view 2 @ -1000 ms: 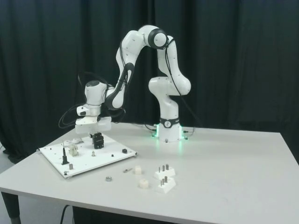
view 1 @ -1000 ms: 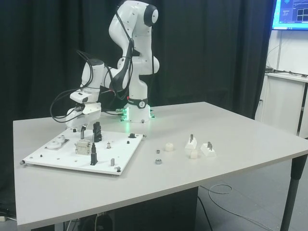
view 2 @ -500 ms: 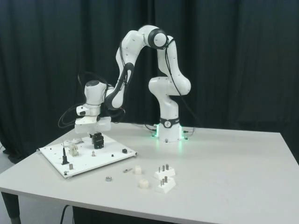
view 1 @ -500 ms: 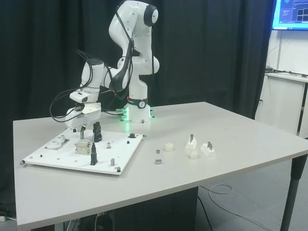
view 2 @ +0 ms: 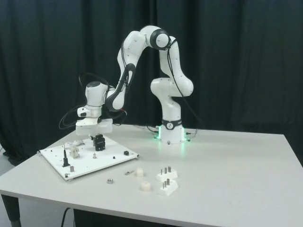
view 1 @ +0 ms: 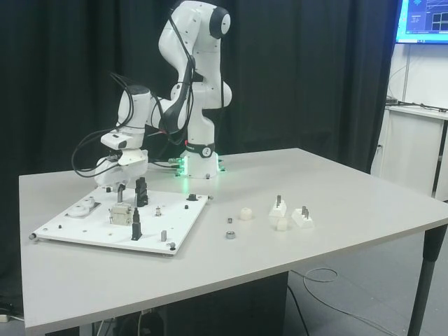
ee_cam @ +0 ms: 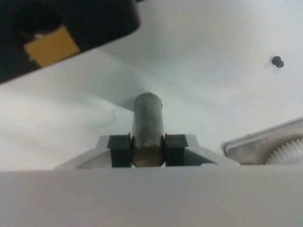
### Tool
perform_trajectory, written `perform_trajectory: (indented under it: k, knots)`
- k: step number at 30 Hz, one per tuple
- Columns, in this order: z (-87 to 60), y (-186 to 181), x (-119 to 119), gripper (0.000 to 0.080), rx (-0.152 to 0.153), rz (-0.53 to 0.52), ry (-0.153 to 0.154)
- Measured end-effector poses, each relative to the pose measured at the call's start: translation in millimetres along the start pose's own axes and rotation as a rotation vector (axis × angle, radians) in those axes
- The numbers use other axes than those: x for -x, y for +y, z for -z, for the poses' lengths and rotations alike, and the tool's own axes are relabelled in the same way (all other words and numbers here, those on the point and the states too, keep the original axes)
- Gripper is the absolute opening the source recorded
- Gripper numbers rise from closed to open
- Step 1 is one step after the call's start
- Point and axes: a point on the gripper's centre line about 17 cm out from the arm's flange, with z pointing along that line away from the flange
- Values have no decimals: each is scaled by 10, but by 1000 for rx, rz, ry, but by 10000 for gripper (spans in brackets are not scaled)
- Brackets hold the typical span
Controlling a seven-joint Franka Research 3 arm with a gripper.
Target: Insert round peg 4.
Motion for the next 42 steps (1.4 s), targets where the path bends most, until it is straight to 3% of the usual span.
perform_trajectory:
  k: [42]
  knots:
    - [-32, 0, 10, 149, -3, -25, 4]
